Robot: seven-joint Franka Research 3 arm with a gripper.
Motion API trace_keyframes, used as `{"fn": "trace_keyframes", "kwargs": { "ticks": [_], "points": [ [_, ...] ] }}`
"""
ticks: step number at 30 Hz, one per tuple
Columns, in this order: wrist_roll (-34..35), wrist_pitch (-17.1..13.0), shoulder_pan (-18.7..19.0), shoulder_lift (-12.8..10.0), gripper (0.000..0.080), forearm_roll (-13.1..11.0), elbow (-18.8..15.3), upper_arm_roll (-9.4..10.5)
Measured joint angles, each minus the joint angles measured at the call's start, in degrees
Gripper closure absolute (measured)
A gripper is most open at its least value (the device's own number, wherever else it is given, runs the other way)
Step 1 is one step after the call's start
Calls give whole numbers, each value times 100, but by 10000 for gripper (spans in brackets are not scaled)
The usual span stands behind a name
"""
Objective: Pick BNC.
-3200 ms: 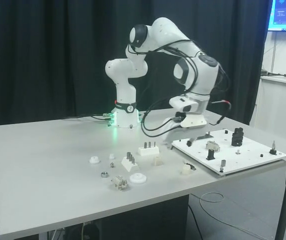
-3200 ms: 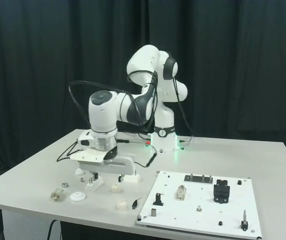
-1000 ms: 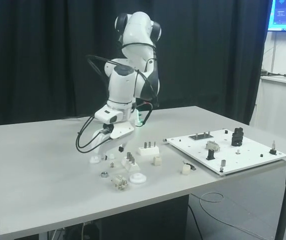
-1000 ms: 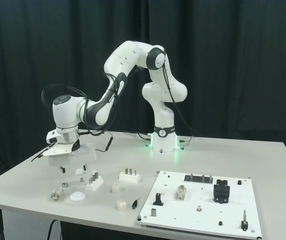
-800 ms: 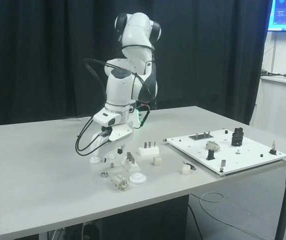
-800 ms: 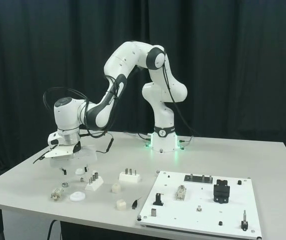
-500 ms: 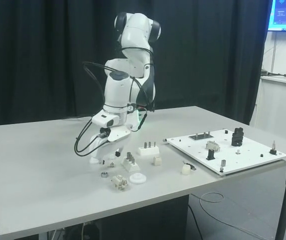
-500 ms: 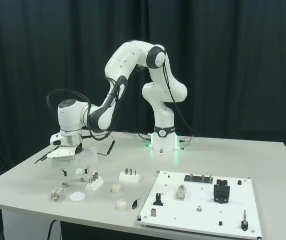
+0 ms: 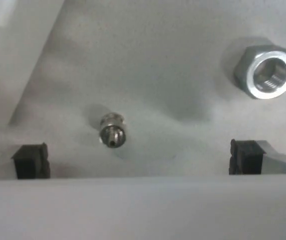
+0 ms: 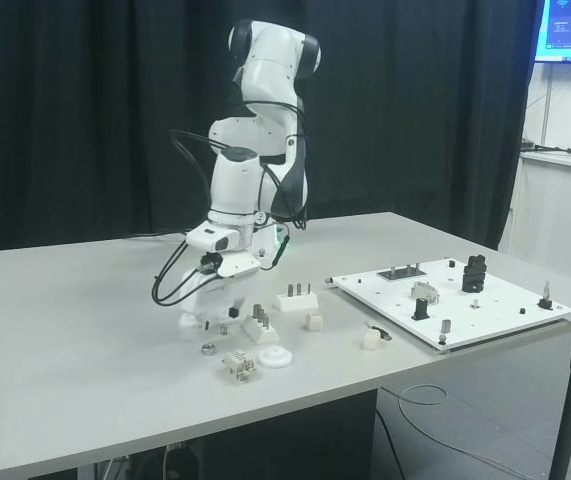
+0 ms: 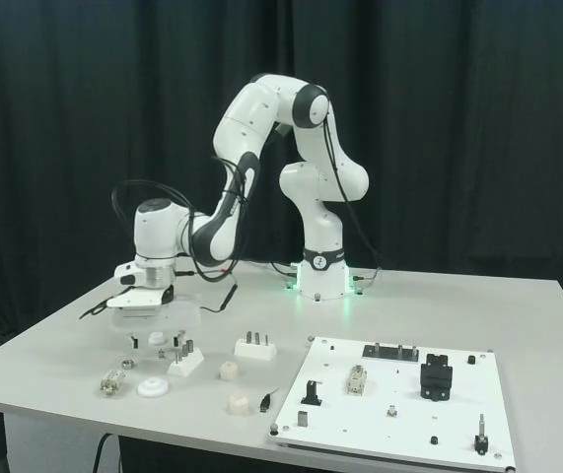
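The pincer (image 9: 137, 160) was open, its two black fingers (image 9: 31, 161) wide apart. One BNC (image 9: 112, 131) and one nut (image 9: 264, 71) lay on the grey tabletop (image 9: 148, 60).

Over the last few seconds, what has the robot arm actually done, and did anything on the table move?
The arm swung from the white board across to the small loose parts, and the gripper came down open over the BNC. Nothing is gripped yet. The parts and board lie as before.
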State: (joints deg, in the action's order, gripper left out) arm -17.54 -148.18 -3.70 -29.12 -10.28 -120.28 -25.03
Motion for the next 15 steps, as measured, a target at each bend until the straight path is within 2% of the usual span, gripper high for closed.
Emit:
{"fn": "trace_keyframes", "kwargs": {
  "ticks": [6,15],
  "points": [
    [0,-362,68,85,3,-41,-250,2],
    [39,-488,98,104,3,-95,-274,-1]
  ]
}}
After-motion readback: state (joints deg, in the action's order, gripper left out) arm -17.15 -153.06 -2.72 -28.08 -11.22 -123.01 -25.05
